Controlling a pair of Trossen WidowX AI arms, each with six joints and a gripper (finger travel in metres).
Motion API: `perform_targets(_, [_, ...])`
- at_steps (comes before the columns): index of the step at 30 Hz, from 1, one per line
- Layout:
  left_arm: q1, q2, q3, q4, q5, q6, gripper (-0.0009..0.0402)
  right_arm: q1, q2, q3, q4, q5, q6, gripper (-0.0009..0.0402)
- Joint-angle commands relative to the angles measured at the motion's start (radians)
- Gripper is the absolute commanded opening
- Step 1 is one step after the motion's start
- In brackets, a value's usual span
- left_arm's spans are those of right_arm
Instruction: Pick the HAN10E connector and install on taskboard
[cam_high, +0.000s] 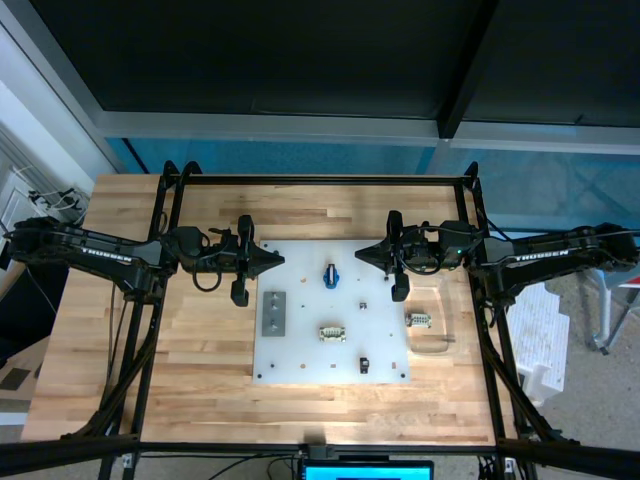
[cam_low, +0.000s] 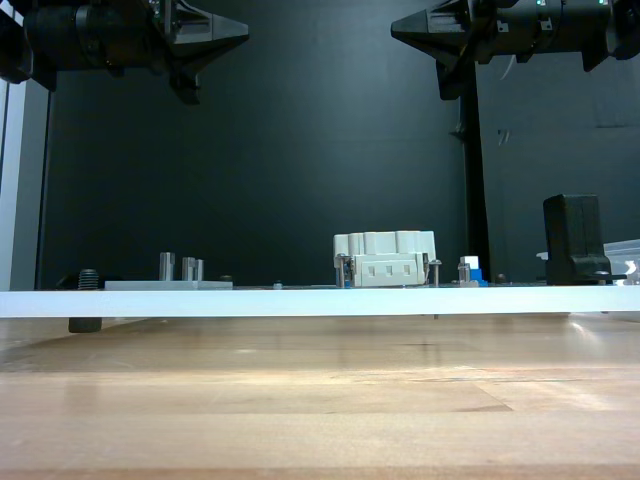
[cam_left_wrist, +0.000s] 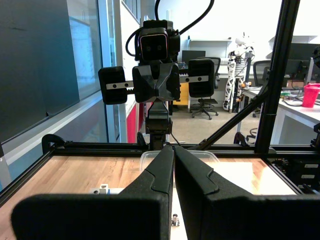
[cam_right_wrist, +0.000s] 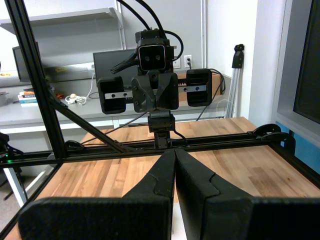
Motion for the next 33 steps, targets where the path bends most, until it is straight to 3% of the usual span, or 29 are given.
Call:
perform_targets(1, [0.0, 0.0, 0.0, 0.0, 0.0, 0.0, 0.0001, 0.0, 0.0, 0.001, 0.001, 0.0, -0.001, 0.0])
perform_targets(9, [0.001, 0.0, 0.0, 0.0, 0.0, 0.0, 0.0001, 0.0, 0.0, 0.001, 0.001, 0.0, -0.001, 0.0])
perform_targets(15, [0.001, 0.0, 0.0, 0.0, 0.0, 0.0, 0.0001, 0.0, -0.004, 0.008, -0.017, 0.0, 0.05, 0.0])
perform_targets(33, [0.001, 0.0, 0.0, 0.0, 0.0, 0.0, 0.0001, 0.008, -0.007, 0.306, -0.851, 0.0, 0.024, 0.0])
